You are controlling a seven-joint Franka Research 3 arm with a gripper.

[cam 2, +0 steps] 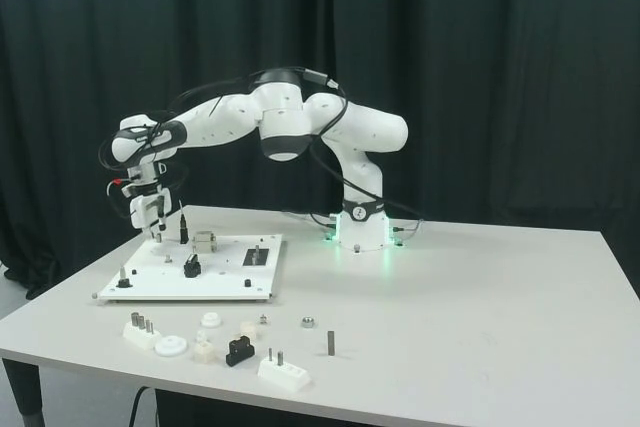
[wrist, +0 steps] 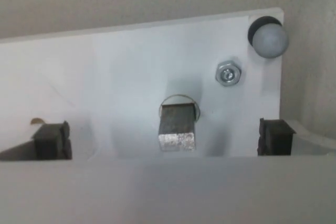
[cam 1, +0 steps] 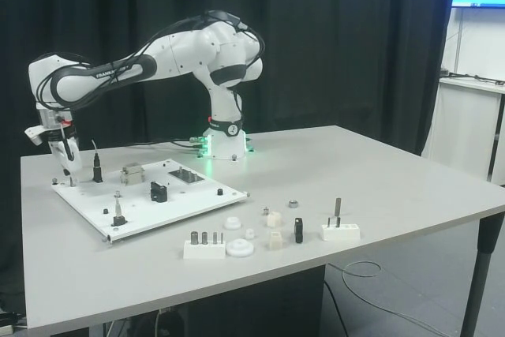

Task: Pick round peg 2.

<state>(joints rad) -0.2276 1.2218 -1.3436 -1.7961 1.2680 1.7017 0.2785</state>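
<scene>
On the grey table (cam 1: 379,171), one white arm (cam 1: 170,53) reaches over one white board (cam 1: 185,195). One gripper (wrist: 163,140), its two black fingertips (wrist: 52,141) spread wide, straddles one peg (wrist: 177,125) standing in its hole, untouched. Only the wrist view shows one nut (wrist: 228,73) and one grey ball (wrist: 269,39); room views hide the peg.

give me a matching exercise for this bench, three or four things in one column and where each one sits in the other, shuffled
Things:
1. gripper
2. robot base
3. peg holder block
4. hex nut

Places:
A. bolted to the grey table behind the white board
B. on the table in front of the board
C. over the board's far corner
D. on the board near the grey ball

Pairs: 1-C, 2-A, 3-B, 4-D
</scene>
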